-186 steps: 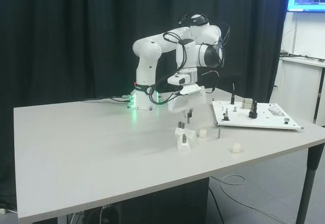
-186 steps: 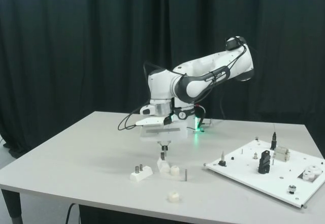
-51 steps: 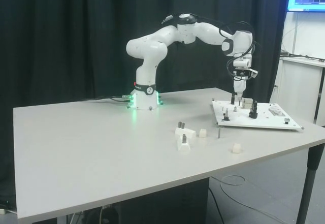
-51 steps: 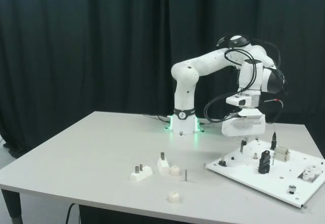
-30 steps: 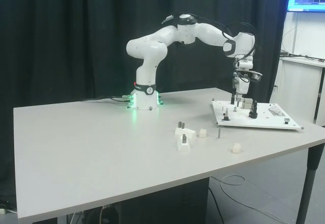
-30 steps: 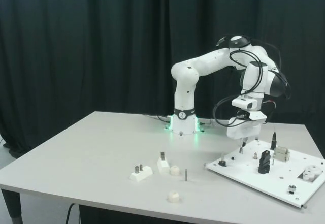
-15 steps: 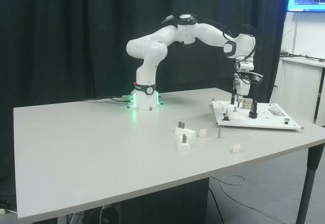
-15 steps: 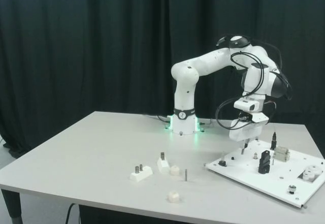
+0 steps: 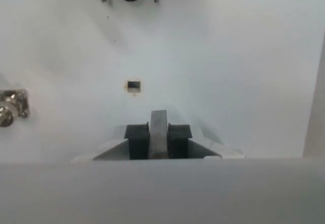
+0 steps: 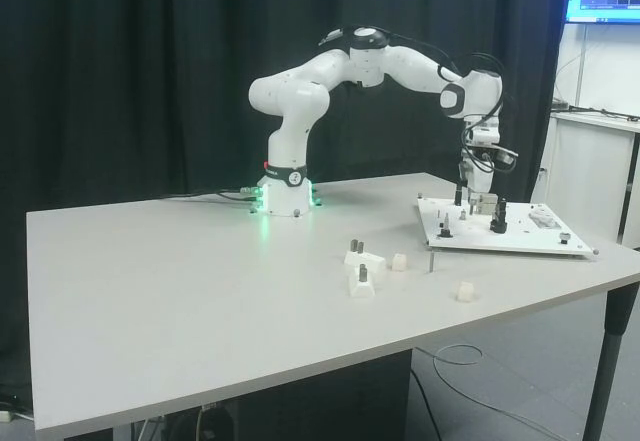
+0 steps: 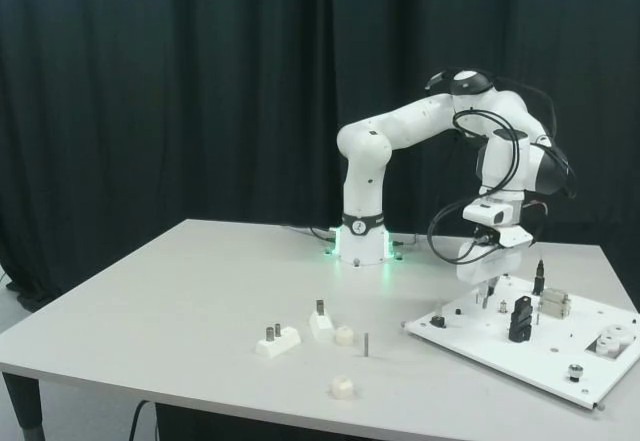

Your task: Insert square peg 2.

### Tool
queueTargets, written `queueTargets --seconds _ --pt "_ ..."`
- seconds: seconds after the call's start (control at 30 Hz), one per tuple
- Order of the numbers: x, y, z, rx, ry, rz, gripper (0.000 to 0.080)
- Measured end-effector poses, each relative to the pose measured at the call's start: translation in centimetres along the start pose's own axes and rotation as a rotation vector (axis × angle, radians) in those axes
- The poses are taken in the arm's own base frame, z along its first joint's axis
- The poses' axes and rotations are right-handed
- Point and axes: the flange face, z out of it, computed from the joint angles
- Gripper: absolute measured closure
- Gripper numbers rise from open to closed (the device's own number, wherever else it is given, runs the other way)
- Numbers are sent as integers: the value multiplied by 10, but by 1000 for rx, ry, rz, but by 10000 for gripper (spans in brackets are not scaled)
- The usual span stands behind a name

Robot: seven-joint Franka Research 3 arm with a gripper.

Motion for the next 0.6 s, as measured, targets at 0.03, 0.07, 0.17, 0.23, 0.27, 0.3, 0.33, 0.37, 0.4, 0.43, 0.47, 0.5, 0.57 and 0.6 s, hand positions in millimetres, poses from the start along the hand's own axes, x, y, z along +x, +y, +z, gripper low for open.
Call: queueTargets --seconds 0.03,0.07,0.17,0.23,0.27,0.3,0.33,0.37,0.4,0.43,0.47,0.5,0.57,0.6 --pt "0 -1 1 1 0 0 728" --pt "0 -1 2 2 0 -1 728" --pt "-1 -3 5 5 2 -2 728" --pt "-2 -5 7 7 3 -4 728" --pt "-2 -5 8 7 3 -5 728" --pt "-2 -6 9 7 2 -6 728" --pt "-3 -6 10 6 2 -7 728" --pt "-3 -7 11 6 2 -7 728" --pt "-3 -7 12 5 2 -8 728" --pt "-3 -8 12 4 2 -9 728" --pt "-4 -8 13 3 3 -10 728" --pt "-4 -8 14 2 3 -11 728" --pt "-5 -8 16 0 2 -11 728" --pt "-5 -9 17 0 2 -12 728"
